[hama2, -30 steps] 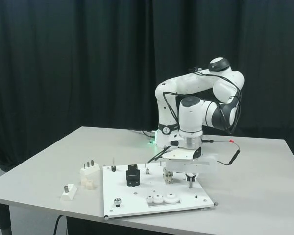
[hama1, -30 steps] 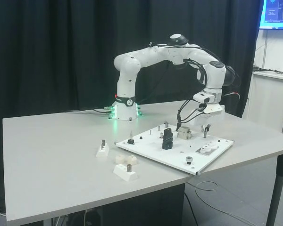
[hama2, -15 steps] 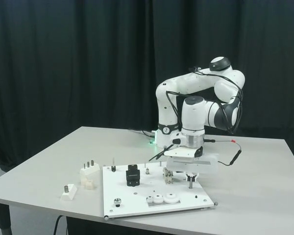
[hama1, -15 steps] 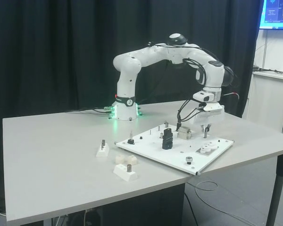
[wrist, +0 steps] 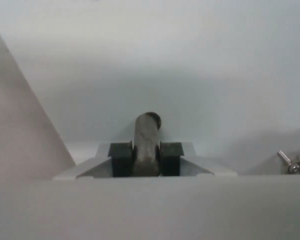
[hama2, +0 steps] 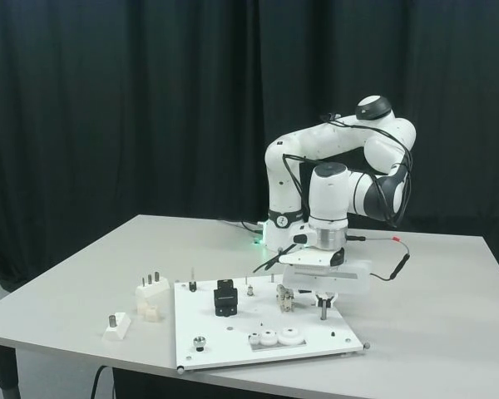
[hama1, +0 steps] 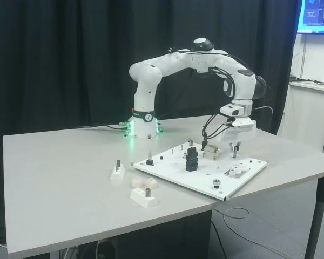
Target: Insert round peg 3.
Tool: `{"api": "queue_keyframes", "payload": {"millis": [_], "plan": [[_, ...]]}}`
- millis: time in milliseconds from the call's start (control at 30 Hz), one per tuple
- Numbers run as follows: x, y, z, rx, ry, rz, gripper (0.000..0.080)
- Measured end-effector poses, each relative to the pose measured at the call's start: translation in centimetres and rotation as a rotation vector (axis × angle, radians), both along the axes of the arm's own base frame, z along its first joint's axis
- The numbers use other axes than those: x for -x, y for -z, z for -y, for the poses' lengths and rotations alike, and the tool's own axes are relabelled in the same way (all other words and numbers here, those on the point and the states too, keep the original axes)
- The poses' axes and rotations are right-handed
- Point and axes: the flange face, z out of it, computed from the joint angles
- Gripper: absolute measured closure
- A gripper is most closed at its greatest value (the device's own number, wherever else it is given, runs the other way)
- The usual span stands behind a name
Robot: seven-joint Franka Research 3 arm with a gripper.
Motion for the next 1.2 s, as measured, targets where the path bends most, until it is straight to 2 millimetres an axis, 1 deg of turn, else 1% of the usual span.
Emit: {"api": "queue_keyframes", "payload": {"millis": [500,1200], "plan": [[0.60,0.03,-0.23,-0.012,0.011,-0.009,0.0692],[0.48,0.03,0.15,-0.013,0.023,0.021,0.0692]]}}
